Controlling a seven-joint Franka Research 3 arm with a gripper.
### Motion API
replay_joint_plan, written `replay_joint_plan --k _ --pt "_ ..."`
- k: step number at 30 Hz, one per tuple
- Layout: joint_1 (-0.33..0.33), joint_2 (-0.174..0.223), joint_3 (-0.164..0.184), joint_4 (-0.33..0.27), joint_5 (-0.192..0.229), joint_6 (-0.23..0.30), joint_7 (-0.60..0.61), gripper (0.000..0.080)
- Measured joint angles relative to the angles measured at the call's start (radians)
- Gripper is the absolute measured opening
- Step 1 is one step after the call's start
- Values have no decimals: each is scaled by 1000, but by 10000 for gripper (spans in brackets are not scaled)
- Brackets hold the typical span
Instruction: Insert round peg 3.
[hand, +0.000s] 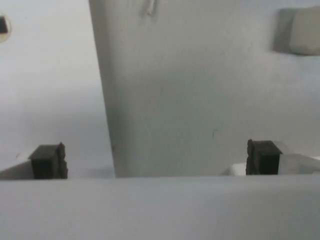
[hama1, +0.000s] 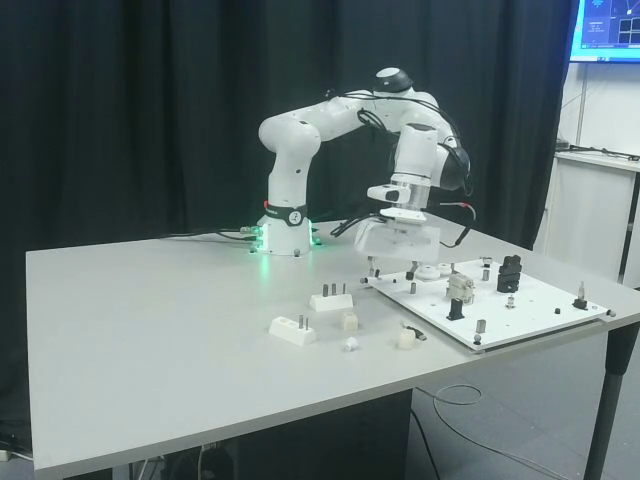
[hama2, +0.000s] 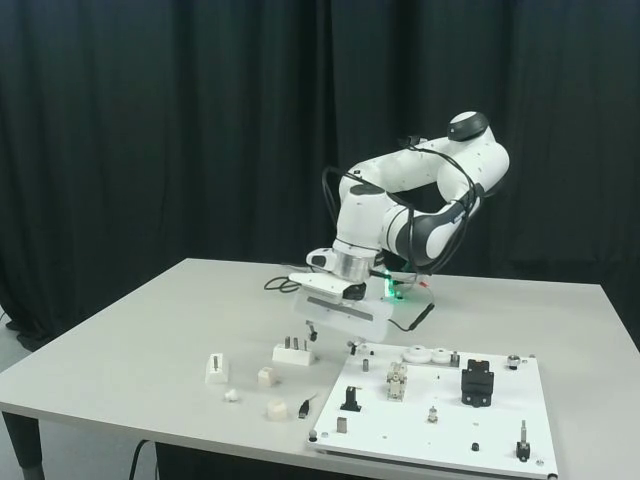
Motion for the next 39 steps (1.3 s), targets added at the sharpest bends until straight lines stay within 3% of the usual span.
replay_joint_plan --k 22,39 --pt "-7 -10 -66 11 0 -2 -58 800" --pt "-42 -17 -114 40 -1 -78 -142 800"
